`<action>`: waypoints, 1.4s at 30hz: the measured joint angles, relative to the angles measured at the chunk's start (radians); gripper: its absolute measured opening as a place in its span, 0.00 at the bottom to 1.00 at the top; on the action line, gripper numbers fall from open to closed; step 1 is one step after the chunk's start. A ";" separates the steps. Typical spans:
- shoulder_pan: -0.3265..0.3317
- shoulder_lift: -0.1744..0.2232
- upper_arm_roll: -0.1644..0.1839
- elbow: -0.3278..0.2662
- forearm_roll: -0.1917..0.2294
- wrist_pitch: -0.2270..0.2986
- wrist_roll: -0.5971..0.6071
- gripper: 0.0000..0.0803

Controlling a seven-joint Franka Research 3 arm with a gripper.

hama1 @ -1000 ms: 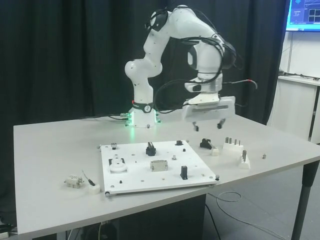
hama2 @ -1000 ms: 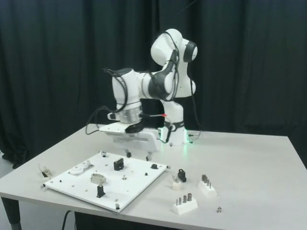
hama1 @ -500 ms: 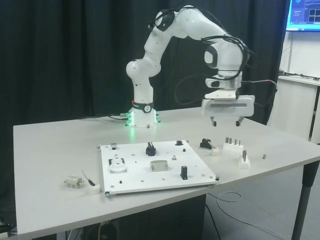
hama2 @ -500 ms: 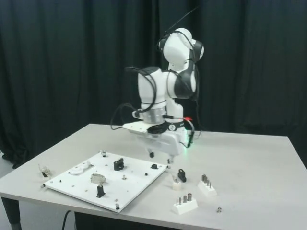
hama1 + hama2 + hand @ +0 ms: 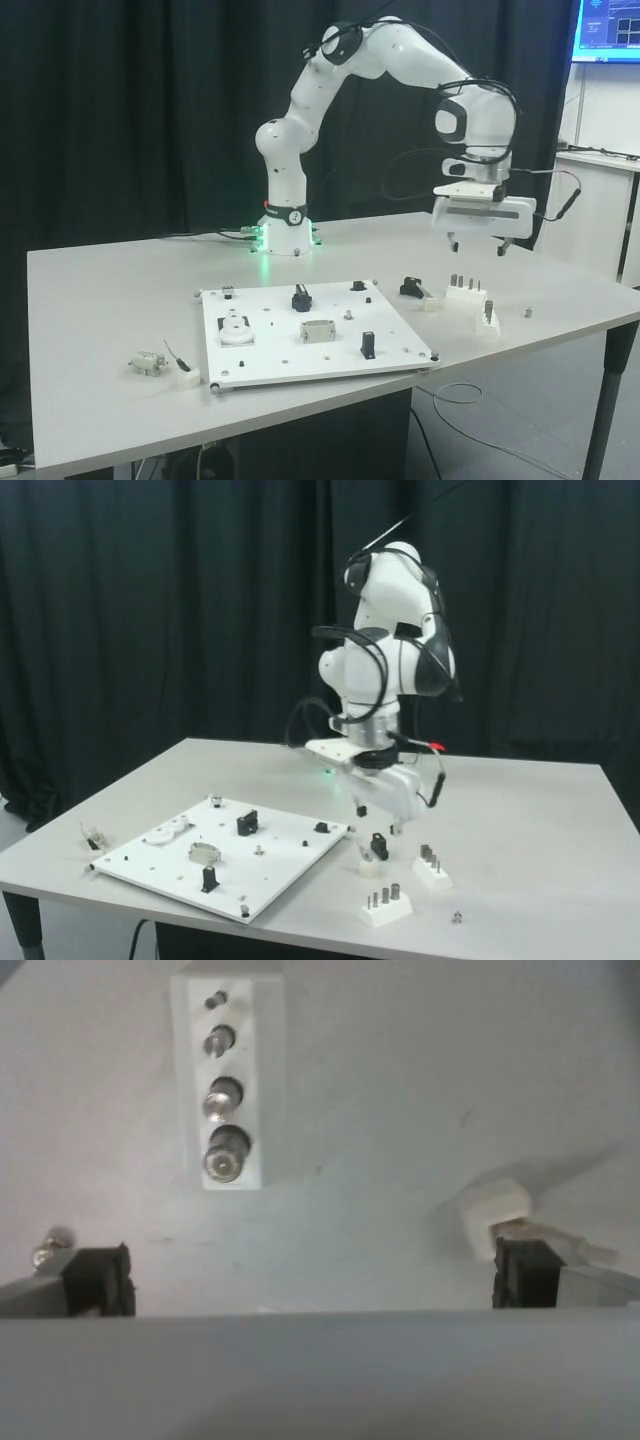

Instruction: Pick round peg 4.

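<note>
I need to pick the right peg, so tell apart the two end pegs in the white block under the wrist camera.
The thickest peg is far wider than the thinnest peg. They stand at opposite ends of the row in the white block, with two middle pegs between them. Both are round, grey and upright.

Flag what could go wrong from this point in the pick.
The white peg holder keeps four round pegs in one tight row, so the open gripper might close on a neighbouring peg or nudge the holder. A small white block lies close to one finger and could be bumped on descent.
</note>
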 joint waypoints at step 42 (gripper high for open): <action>0.052 0.128 0.027 -0.020 -0.067 0.240 0.180 1.00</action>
